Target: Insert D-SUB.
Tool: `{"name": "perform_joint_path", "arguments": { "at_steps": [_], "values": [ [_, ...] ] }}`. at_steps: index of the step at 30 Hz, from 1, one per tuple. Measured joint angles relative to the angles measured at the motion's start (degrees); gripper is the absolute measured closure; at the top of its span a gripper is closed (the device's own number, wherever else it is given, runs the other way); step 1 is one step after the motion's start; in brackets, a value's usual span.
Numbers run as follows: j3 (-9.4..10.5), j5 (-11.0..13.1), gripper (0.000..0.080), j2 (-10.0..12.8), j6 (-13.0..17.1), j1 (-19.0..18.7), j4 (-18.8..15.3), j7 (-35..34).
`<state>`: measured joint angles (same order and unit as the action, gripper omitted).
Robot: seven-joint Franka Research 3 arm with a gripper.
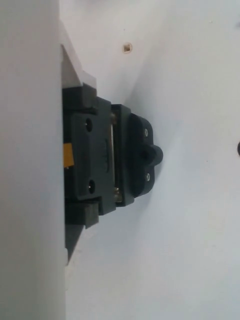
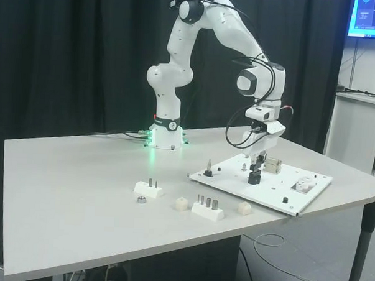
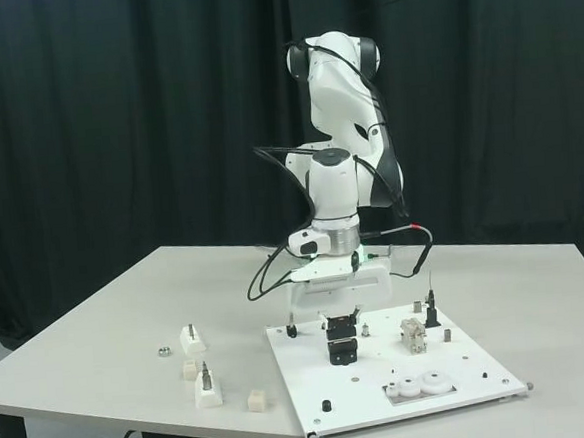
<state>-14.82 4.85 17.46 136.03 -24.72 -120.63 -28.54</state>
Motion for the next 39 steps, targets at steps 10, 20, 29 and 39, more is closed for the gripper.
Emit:
{"name": "perform_joint_path", "arguments": {
  "at_steps": [10, 20, 29, 39],
  "values": [
    [0.12, 0.0, 0.0420, -0.2, 1.2, 0.0, -0.9, 0.0],
    [0.20, 0.0, 0.0420, -0.4, 1.7, 0.0, -1.2, 0.0],
    [0.21, 0.1, 0.0420, -0.8, 3.0, 0.0, -2.2, -0.5],
    [0.25, 0.1, 0.0420, -1.2, 4.3, 0.0, -3.1, -1.8]
  ]
}}
